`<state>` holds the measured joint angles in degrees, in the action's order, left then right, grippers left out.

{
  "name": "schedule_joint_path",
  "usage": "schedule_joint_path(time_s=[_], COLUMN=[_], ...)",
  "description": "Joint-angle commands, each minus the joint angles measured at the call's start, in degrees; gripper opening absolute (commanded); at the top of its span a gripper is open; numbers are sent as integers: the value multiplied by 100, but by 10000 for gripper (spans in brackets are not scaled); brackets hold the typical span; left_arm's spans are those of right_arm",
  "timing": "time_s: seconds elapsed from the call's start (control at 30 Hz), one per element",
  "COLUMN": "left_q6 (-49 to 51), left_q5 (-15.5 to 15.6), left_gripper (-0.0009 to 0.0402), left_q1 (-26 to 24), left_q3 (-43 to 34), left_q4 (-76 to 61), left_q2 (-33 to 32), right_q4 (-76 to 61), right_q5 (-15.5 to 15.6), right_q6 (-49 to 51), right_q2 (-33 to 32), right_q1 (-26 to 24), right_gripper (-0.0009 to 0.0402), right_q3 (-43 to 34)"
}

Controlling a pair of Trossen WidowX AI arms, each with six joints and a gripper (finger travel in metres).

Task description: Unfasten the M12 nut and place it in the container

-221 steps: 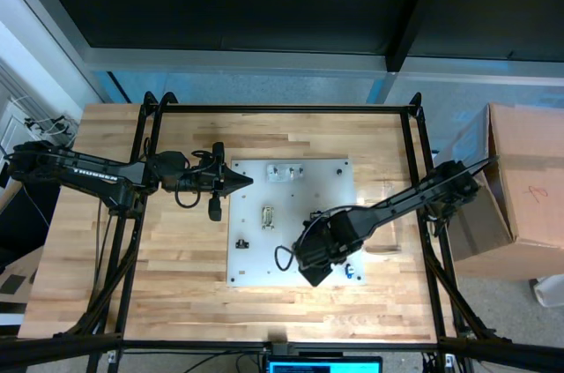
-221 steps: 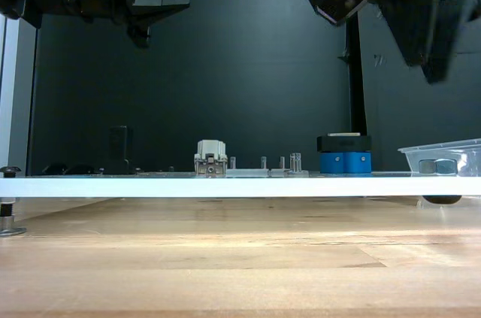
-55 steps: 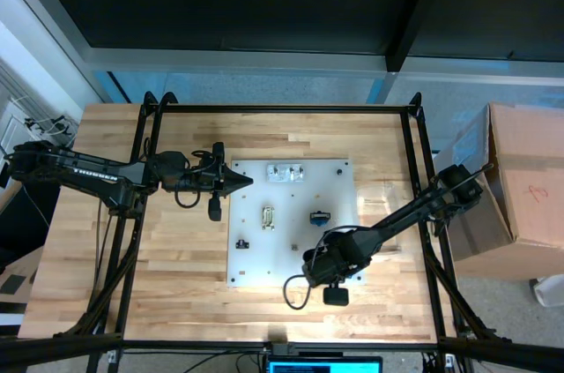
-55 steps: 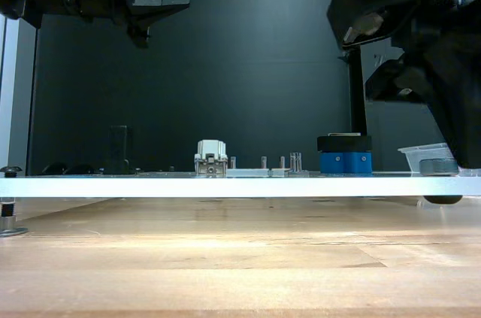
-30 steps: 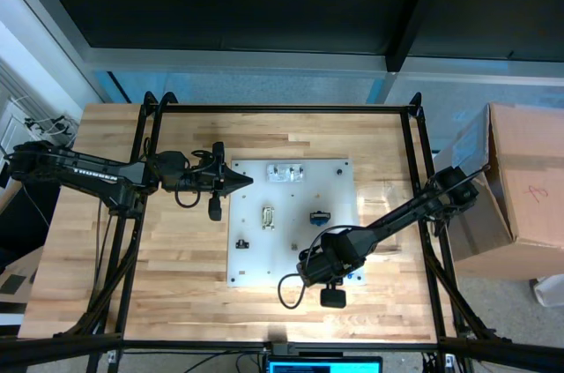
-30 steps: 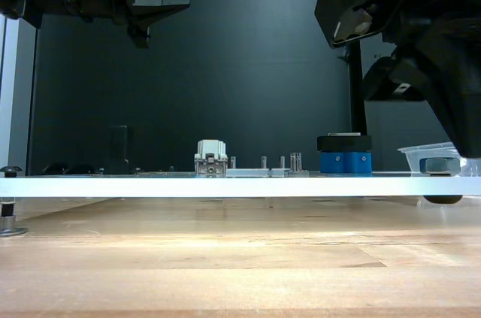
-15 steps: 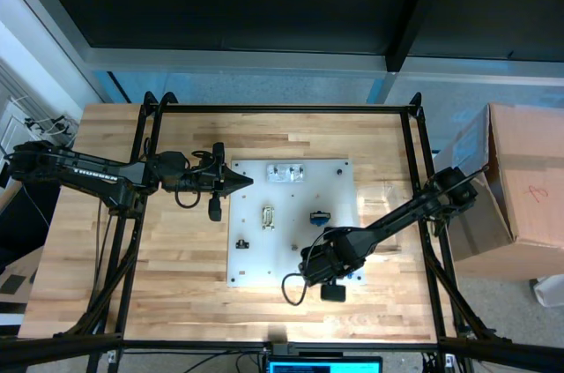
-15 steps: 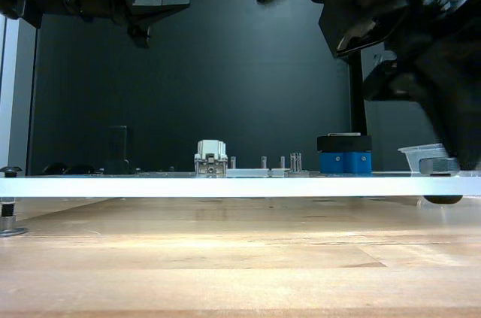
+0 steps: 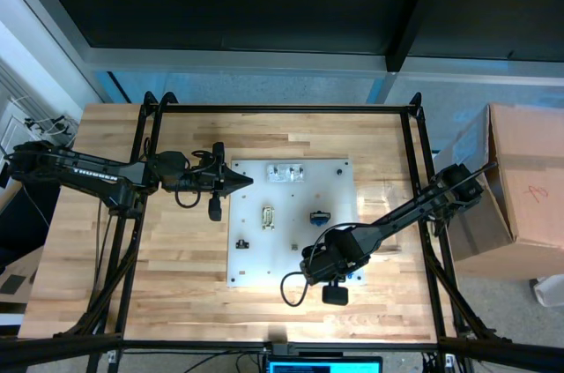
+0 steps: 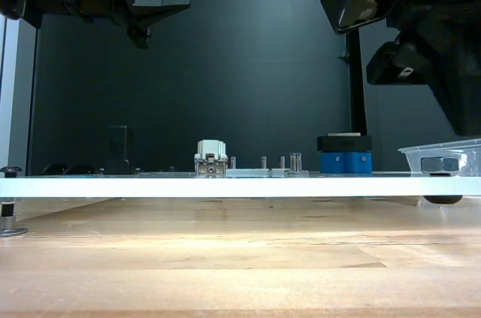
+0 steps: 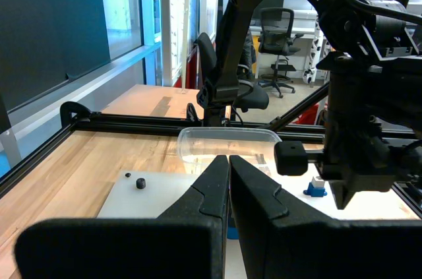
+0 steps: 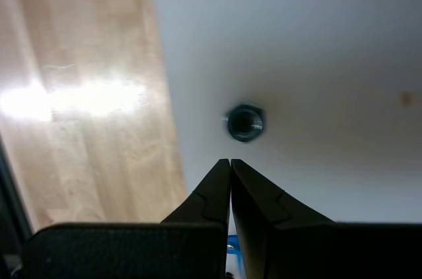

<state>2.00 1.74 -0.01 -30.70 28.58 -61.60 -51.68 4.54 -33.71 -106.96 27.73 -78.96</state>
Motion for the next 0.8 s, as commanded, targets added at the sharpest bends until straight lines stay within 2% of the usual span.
schedule_joint_path(time_s=[0.03, 0.13, 0.23, 0.4, 0.47, 0.57, 0.6, 0.63, 0.77, 0.8], left_q6=[0, 0, 0, 0, 0, 0, 0, 0, 0, 2], left_q5=[-2, -2, -2, -2, -2, 0, 0, 0, -2, -2], left_gripper=[0, 0, 0, 0, 0, 0, 0, 0, 0, 0], left_q1=[0, 0, 0, 0, 0, 0, 0, 0, 0, 0], left_q3=[-2, -2, -2, -2, -2, -2, -2, -2, -2, -2], left_q4=[2, 0, 2, 2, 0, 0, 2, 2, -7, 0], left_q2=[0, 0, 0, 0, 0, 0, 0, 0, 0, 0], right_q4=[109, 197, 304, 328, 221, -271, -437, -527, -603, -592], right_q5=[15, 52, 234, 151, -92, -1152, -1456, -1620, -1635, -1539], right_q6=[131, 249, 315, 334, 332, 144, 74, 50, 50, 55], right_q2=[-50, -142, -234, -269, -262, -175, -144, -133, -83, -59], right_q1=[4, 4, 2, 0, -2, -2, 0, 0, 2, 0], right_gripper=[0, 0, 0, 0, 0, 0, 0, 0, 0, 0], right_q3=[11, 28, 48, 76, 76, 39, -13, -70, -208, -208])
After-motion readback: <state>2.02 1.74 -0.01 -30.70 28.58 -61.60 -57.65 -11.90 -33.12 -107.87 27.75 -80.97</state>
